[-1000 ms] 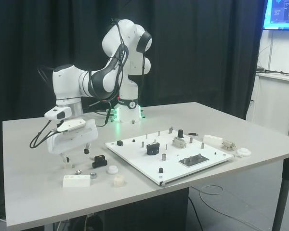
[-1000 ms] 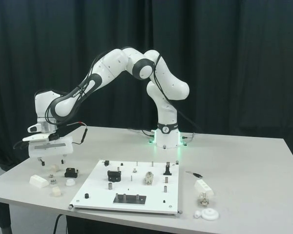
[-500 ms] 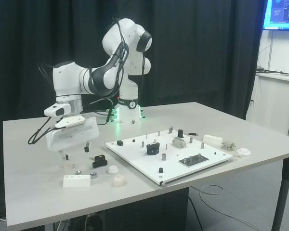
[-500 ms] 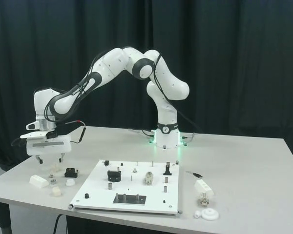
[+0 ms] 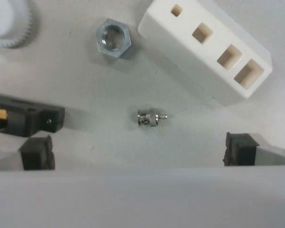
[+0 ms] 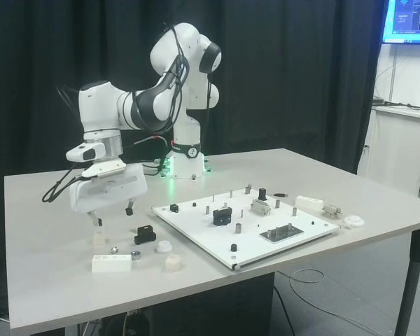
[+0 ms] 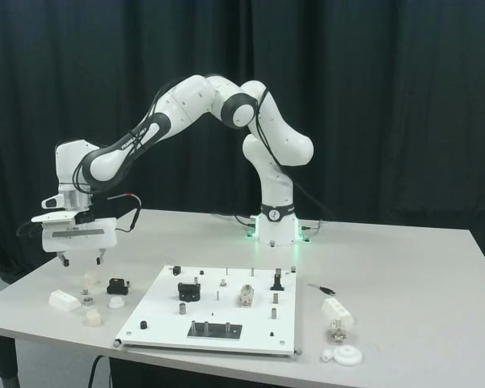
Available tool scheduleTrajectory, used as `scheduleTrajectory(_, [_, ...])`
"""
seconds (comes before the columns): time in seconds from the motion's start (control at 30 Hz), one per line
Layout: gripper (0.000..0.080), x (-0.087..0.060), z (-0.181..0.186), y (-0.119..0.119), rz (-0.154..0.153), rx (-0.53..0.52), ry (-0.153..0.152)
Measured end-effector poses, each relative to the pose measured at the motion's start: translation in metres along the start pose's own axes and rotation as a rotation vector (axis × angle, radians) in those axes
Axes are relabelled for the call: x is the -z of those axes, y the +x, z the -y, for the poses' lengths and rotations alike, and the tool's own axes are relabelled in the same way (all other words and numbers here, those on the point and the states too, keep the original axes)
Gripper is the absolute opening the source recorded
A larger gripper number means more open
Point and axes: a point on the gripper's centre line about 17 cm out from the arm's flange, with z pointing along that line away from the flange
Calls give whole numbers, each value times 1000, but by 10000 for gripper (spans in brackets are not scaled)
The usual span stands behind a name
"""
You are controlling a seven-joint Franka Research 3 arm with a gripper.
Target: Remove round peg 4.
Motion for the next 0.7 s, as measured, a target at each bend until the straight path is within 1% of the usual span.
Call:
scheduleTrajectory(0.47, [800,7,1,3,-8,-83,4])
scheduleTrajectory(0.6, [800,8,3,7,-10,-123,3])
scheduleTrajectory(0.7, [800,9,6,11,-12,-134,5])
